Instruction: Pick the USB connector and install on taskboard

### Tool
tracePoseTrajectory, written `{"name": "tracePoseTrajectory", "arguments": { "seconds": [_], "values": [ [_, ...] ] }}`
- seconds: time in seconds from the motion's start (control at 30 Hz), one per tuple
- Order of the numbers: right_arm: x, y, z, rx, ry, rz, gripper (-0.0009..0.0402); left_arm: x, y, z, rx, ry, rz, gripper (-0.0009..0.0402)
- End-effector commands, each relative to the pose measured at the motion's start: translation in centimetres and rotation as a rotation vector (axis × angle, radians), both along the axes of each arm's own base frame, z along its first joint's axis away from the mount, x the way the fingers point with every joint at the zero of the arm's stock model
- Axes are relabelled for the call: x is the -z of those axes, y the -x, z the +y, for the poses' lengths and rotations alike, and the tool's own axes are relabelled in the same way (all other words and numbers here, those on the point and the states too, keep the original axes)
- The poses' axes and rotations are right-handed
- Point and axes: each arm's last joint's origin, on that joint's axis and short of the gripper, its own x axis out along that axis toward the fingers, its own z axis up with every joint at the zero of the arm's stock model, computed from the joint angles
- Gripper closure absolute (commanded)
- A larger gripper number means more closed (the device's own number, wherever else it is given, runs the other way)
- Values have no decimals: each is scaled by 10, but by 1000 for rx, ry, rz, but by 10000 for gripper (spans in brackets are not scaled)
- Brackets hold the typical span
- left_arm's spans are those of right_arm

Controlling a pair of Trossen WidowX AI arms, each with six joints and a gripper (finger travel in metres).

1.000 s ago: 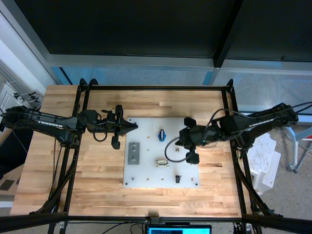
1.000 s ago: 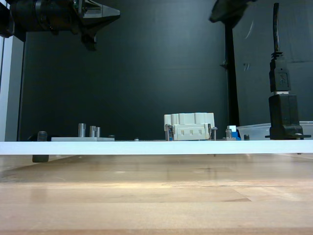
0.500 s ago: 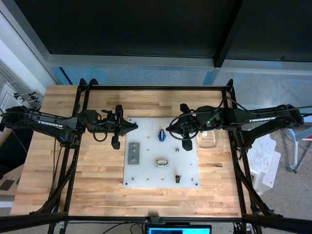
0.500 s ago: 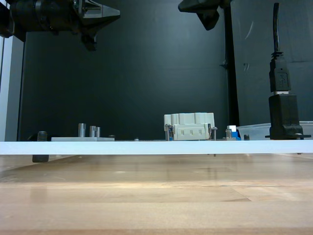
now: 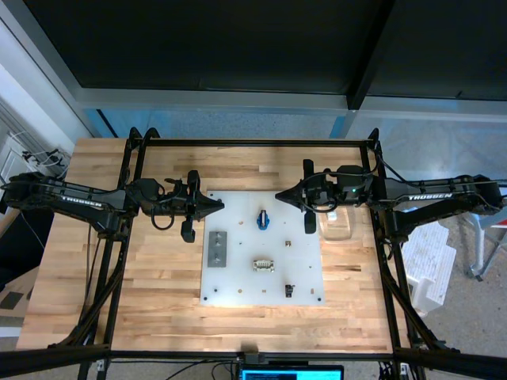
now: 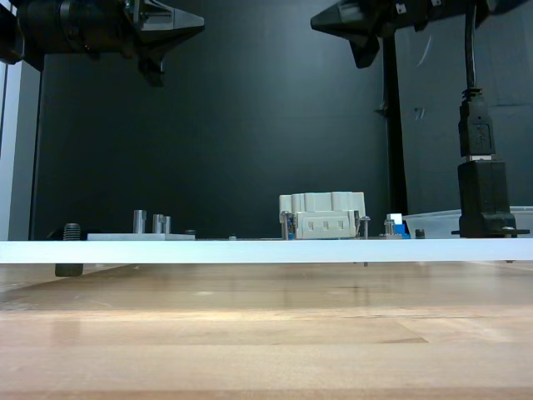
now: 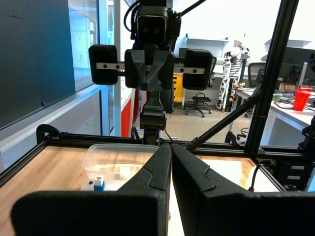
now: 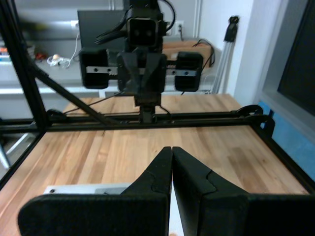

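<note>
The white taskboard (image 5: 238, 277) lies flat in the middle of the table. On its near right part stands the small black USB connector (image 5: 290, 290). In the low view the USB connector (image 6: 480, 137) sits upright in a black socket (image 6: 485, 204), its cable rising out of view. My left gripper (image 5: 220, 204) hovers shut and empty over the board's far left corner, high above it (image 6: 200, 18). My right gripper (image 5: 277, 195) hangs shut and empty above the board's far edge, pointing left (image 6: 315, 22). Both wrist views show fingers (image 7: 157, 167) and fingers (image 8: 158, 172) pressed together.
On the board are a grey metal block (image 5: 216, 248), a blue upright part (image 5: 263, 219) and a silver multi-pin connector (image 5: 264, 265). A clear plastic bin (image 5: 338, 226) sits just right of the board. A black frame (image 5: 253, 142) runs around the table.
My right arm has pulled back from over the board's right middle to its far edge and straightened, its gripper now level and pointing left. The left arm has not moved.
</note>
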Motion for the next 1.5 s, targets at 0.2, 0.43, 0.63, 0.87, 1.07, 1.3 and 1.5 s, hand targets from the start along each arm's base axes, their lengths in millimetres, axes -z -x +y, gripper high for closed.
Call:
{"name": "tracePoseTrajectory", "arguments": {
  "seconds": [0.2,0.43,0.63,0.87,1.07,1.3,1.5],
  "values": [
    [15,5,-1,-4,-26,-110,393,0,0,0,0,0,0,393],
    [29,9,-1,-4,-40,-141,393,0,0,0,0,0,0,393],
    [35,10,0,-30,-51,-154,393,0,0,0,0,0,0,393],
    [34,10,1,-34,-50,-166,393,0,0,0,0,0,0,393],
    [37,11,2,-42,-49,-158,393,0,0,0,1,0,0,393],
    [38,11,3,-46,-48,-154,393,0,0,0,0,0,0,393],
    [38,11,3,-43,-46,-154,393,0,0,0,0,0,0,393]
  ]
}}
